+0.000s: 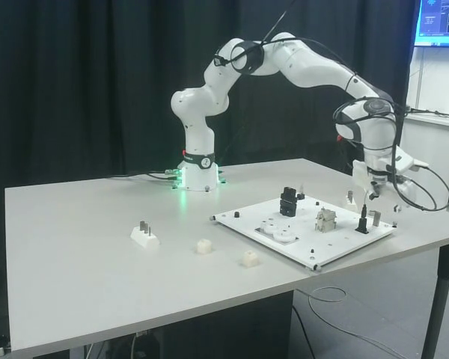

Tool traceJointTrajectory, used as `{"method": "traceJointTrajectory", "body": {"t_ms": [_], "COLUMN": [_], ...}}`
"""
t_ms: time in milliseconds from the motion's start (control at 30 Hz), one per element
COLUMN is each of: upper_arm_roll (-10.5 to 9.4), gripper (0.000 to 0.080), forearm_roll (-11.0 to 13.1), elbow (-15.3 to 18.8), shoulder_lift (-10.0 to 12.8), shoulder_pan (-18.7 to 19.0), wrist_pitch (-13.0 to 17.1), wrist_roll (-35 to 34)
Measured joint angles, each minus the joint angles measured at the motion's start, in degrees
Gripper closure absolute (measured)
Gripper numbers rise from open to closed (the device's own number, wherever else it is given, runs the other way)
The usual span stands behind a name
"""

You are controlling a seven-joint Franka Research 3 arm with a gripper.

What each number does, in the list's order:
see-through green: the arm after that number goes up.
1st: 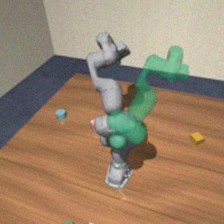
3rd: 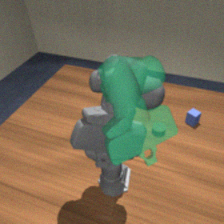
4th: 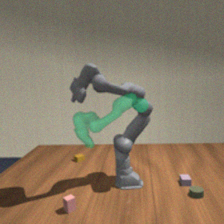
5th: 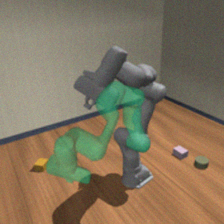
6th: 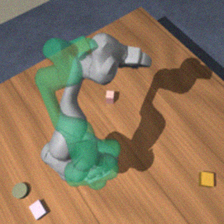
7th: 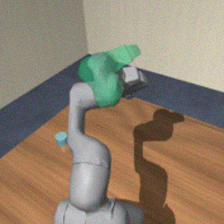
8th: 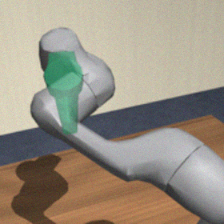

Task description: Insert square peg 4.

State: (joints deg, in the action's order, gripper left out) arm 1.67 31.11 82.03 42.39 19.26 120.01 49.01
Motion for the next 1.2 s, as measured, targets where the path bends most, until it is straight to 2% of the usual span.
{"method": "traceJointTrajectory", "body": {"t_ms": [367, 533, 967, 1200], "upper_arm_roll": [-0.99, -1.56, -3.48, -3.58], "gripper": [0.0003, 0.0003, 0.0003, 0.0003], "forearm_roll": [-0.1, -1.0, -8.1, -12.3], "elbow": [-1.6, -2.2, -3.8, -4.7], "shoulder_lift": [-0.3, -0.3, -0.3, 0.0], "shoulder_pan": [0.0, 0.0, 0.1, 1.1], "wrist_pitch": [-0.9, -1.1, -1.1, 0.2], "wrist_roll": [-2.8, -4.6, -13.5, -16.1]}}
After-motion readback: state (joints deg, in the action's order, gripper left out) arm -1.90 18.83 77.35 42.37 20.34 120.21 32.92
